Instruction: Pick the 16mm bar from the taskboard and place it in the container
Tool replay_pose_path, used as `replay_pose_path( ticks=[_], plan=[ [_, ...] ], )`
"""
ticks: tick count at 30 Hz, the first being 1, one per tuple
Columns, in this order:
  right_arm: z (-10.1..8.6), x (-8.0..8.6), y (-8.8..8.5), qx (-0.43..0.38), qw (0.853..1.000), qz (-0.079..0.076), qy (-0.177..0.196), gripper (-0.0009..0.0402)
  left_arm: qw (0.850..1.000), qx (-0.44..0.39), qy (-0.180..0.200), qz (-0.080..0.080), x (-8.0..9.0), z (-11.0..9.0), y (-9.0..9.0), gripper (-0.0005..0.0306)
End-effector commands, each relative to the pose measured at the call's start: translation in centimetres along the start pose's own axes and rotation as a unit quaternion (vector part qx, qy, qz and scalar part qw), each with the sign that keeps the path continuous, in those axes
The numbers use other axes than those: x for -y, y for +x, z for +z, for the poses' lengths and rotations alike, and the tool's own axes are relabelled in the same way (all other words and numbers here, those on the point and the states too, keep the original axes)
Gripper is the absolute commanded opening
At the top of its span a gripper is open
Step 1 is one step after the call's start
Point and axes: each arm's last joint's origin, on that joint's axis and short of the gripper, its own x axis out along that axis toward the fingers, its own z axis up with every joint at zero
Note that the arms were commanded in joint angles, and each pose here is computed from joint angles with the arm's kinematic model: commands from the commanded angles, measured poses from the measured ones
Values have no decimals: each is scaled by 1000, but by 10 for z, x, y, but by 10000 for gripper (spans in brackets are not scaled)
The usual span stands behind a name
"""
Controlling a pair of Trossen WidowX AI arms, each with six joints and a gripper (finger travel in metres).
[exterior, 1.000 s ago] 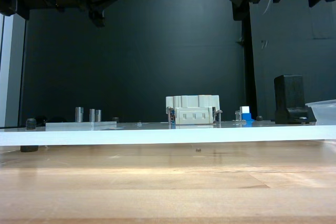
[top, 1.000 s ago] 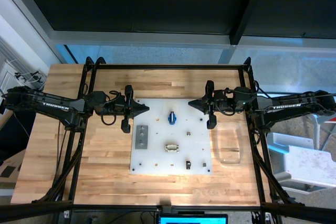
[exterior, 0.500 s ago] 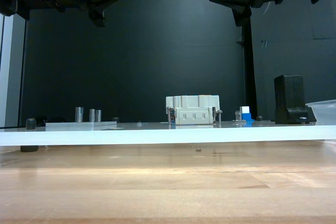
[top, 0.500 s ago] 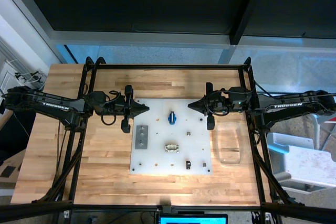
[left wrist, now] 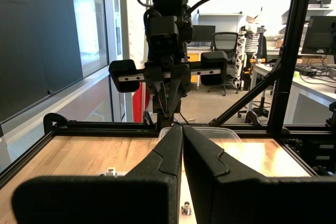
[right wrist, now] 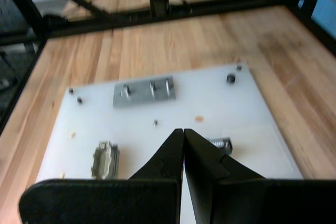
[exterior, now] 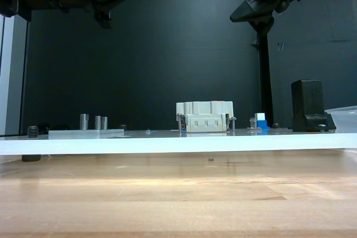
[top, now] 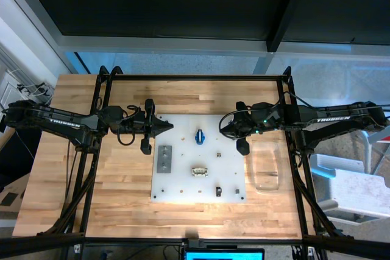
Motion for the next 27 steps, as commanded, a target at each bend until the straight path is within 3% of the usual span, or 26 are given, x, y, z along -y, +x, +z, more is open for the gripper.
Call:
replay_pose_path(
  ticks=[1, 12, 27],
  plan=[
    [6, -2, 2, -34, 999, -4, -1, 0, 1000, 0, 0, 0, 0, 0, 0, 0],
    [17, -10, 6, -164, 986, -15, -1, 0, 1000, 0, 0, 0, 0, 0, 0, 0],
    [3, -26, 19, -313, 949, -25, -8, 0, 1000, 0, 0, 0, 0, 0, 0, 0]
  ],
)
